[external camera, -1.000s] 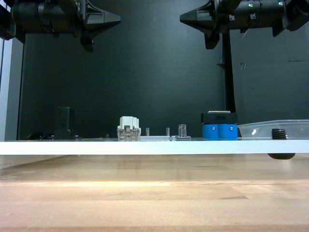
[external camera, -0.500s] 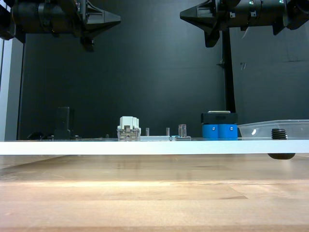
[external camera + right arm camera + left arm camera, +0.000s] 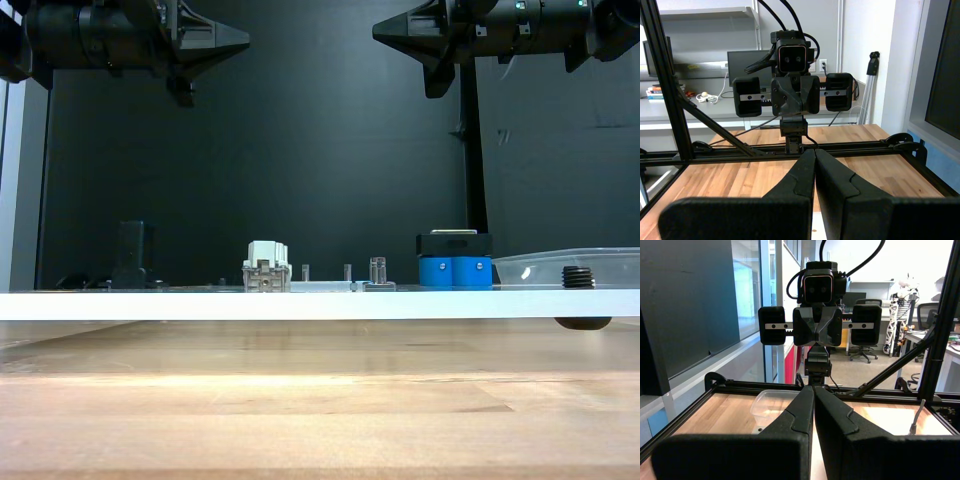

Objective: Pick the RJ45 connector and install on taskboard

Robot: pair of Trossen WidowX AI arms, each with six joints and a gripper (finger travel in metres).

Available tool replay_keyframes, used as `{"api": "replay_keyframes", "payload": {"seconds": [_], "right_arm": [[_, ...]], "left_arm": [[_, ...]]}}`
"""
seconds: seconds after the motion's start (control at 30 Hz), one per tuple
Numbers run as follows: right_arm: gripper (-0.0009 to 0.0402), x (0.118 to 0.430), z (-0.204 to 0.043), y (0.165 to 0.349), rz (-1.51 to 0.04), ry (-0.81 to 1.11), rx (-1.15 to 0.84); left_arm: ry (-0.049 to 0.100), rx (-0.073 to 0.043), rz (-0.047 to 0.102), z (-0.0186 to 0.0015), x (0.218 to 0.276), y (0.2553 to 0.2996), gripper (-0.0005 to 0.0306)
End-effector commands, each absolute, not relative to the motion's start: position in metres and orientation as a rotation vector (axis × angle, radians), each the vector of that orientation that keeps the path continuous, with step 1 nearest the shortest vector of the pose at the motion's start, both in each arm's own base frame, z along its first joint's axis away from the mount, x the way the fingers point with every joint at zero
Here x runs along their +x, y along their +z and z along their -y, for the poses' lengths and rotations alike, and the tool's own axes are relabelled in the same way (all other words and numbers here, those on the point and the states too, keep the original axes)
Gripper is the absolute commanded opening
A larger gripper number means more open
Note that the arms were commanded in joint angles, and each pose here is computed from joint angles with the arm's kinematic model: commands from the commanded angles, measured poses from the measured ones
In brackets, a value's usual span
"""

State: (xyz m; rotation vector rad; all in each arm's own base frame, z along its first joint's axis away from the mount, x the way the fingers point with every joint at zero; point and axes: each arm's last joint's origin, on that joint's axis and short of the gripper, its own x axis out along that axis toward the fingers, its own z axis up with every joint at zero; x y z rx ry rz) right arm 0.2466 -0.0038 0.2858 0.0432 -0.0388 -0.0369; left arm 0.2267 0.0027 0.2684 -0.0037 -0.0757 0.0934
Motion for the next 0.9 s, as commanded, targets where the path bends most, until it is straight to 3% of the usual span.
{"api": "replay_keyframes", "payload": {"seconds": [0.03, 0.9], "right_arm": [[0.0000, 0.2468, 0.0038, 0.2858, 0.038, -0.037, 0.044], [0.0000, 0.2468, 0.0038, 0.2845, 0.025, -0.037, 0.044]], "left_arm": [[0.093, -0.004, 0.076, -0.0027, 0.2267, 0.2685, 0.0000], [0.094, -0.003, 0.076, -0.0028, 0.2267, 0.2686, 0.0000]]}}
